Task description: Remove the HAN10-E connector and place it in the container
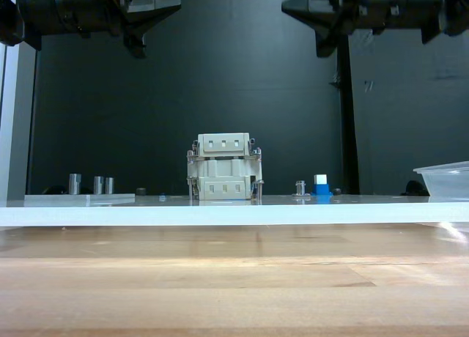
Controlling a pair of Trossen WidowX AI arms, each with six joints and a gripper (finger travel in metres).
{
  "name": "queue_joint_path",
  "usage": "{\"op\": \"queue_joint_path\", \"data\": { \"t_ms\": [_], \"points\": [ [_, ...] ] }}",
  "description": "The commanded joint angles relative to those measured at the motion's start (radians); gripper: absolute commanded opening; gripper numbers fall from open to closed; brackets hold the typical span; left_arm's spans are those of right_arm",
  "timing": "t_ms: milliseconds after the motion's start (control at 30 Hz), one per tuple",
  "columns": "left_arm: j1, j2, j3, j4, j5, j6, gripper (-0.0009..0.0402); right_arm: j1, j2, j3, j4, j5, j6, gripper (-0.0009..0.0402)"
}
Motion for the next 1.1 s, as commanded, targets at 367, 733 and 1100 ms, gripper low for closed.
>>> {"op": "queue_joint_path", "data": {
  "t_ms": [367, 733, 1100],
  "points": [
    [0.000, 0.000, 0.000, 0.000, 0.000, 0.000, 0.0000, 0.002, 0.098, 0.354, -0.569, 0.000, -0.001, 0.0000],
    [0.000, 0.000, 0.000, 0.000, 0.000, 0.000, 0.0000, 0.012, 0.279, 0.626, -0.945, 0.000, 0.002, 0.0000],
    [0.000, 0.000, 0.000, 0.001, 0.000, 0.000, 0.0000, 0.061, 0.500, 0.895, -1.256, 0.000, 0.002, 0.0000]
  ]
}}
